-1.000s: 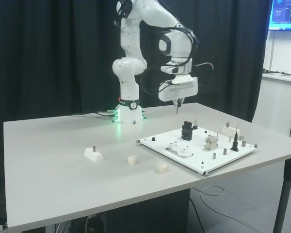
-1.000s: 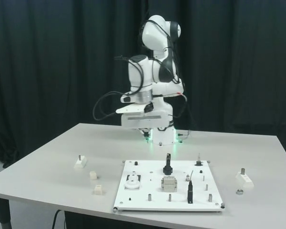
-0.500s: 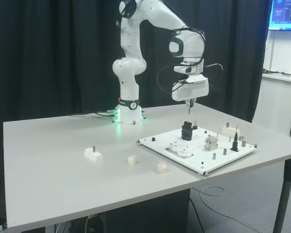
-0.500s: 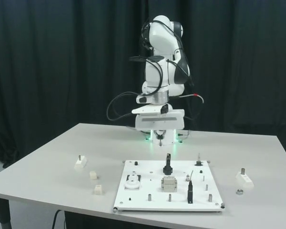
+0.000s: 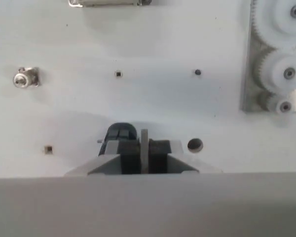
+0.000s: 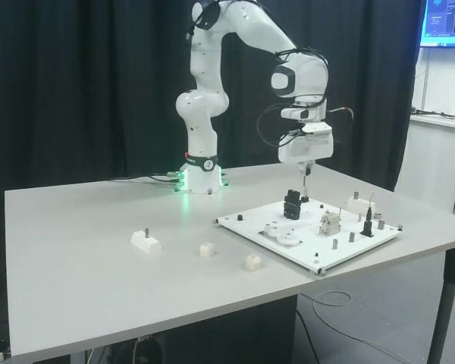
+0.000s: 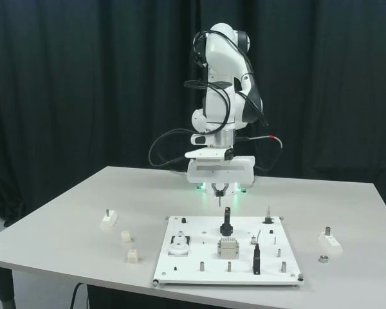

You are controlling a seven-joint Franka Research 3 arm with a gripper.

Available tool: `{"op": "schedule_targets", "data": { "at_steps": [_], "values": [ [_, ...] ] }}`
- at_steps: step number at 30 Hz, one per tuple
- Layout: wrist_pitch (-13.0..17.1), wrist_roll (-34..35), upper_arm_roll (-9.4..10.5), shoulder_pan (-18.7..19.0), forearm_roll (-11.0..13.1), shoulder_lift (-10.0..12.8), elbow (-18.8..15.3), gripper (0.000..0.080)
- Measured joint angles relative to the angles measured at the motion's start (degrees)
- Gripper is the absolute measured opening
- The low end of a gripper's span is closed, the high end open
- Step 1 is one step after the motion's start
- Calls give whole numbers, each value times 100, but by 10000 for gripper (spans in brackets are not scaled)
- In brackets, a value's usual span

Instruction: Insert square peg 1.

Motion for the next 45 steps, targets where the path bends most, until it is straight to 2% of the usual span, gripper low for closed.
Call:
{"op": "schedule_targets", "data": {
  "at_steps": [8, 28, 45],
  "values": [
    [199, 0, 18, 0, -4, 157, 48, 32],
    [327, -184, 54, -3, -4, 732, 374, 32],
    [768, -240, 100, -12, 22, 1310, 446, 32]
  ]
}}
